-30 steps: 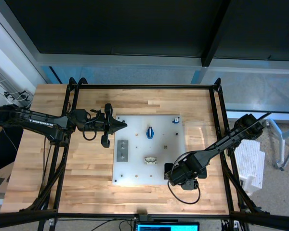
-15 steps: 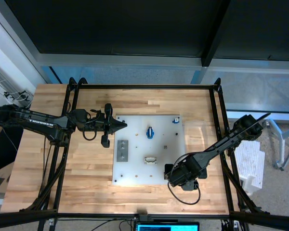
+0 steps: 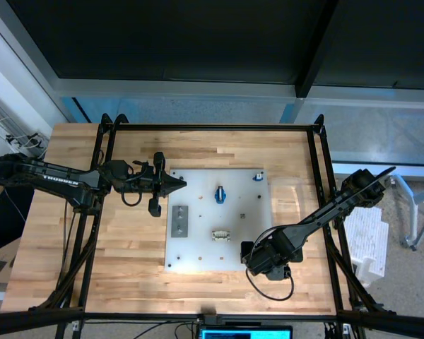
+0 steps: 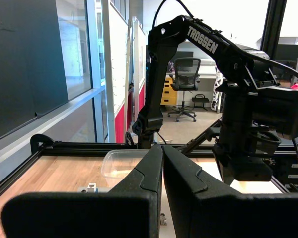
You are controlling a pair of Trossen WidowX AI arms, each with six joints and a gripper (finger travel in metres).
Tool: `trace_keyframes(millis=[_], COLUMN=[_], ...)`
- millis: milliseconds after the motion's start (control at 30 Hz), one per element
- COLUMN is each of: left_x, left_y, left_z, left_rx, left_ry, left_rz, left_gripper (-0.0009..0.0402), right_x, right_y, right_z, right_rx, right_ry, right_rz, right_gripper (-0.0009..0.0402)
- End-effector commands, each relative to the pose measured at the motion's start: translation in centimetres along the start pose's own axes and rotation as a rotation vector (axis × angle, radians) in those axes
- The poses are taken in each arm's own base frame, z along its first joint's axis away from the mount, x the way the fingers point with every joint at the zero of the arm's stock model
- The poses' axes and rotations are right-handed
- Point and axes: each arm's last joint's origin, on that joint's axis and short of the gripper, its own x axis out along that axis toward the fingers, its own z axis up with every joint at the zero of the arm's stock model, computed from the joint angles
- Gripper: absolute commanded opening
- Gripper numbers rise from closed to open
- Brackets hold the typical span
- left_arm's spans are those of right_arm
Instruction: Pick the 16mm bar and install on taskboard
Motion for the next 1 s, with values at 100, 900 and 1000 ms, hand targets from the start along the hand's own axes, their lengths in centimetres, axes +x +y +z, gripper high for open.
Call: trace_keyframes(millis=[100,900,1000], left_x=[0.0,0.0,0.0], left_y=[0.0,0.0,0.0], left_z=[0.0,0.0,0.0], left_rx=[0.0,0.0,0.0], left_ry=[0.0,0.0,0.0], left_rz=[0.0,0.0,0.0], left_gripper=[0.0,0.0,0.0], right_x=[-0.01,0.0,0.0], right_y=[0.06,0.11,0.12], right_z=[0.08,0.32,0.34], right_rx=[-0.003,-0.013,-0.013], right_ry=[-0.004,-0.009,-0.009], right_rz=[0.003,-0.005,-0.005], right_gripper=[0.0,0.0,0.0])
